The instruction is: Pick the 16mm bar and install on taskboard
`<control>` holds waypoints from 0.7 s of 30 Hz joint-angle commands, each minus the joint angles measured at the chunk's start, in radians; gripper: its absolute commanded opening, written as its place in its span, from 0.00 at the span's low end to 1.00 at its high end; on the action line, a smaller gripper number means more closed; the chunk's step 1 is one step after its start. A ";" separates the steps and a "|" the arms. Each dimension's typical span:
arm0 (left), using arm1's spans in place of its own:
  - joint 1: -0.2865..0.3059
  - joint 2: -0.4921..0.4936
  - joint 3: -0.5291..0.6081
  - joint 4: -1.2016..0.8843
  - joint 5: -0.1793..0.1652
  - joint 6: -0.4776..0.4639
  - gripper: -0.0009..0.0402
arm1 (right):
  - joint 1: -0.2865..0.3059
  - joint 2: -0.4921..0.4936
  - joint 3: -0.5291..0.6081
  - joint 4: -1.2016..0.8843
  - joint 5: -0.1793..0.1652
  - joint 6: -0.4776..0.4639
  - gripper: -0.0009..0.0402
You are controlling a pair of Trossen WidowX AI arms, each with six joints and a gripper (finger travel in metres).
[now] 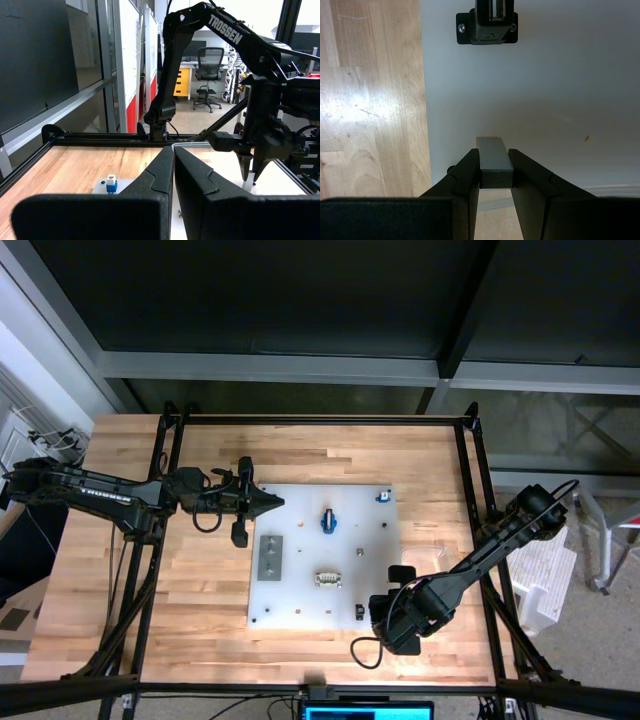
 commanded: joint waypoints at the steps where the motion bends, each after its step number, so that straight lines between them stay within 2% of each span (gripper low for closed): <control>1: 0.000 0.000 0.000 0.000 0.000 0.000 0.02 | 0.000 0.000 -0.002 0.005 0.000 0.000 0.05; 21: 0.000 0.000 0.000 0.000 0.000 0.000 0.02 | 0.000 0.000 -0.031 0.039 0.001 0.000 0.05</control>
